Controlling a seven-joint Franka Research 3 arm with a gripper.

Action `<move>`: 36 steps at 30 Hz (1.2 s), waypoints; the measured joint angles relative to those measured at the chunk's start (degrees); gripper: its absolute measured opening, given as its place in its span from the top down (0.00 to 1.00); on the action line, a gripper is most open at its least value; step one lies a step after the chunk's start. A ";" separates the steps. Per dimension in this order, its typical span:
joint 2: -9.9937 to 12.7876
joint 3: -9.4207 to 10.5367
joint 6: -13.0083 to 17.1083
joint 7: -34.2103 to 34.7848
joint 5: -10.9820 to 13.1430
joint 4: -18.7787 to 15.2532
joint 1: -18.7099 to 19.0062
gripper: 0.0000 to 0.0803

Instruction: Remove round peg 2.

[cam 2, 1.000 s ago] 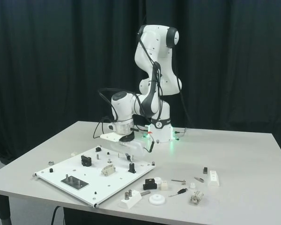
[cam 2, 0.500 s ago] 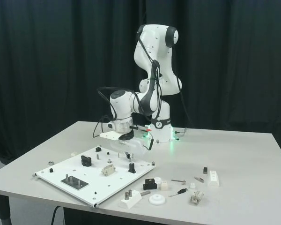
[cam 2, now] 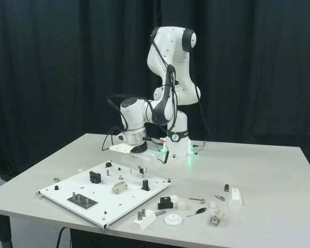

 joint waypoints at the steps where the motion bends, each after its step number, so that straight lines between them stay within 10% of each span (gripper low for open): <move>1: -0.12 -0.05 -0.17 -0.03 -0.12 0.06 0.00 0.92; 36: -8.93 -1.49 -9.53 5.71 -9.94 2.01 0.00 0.92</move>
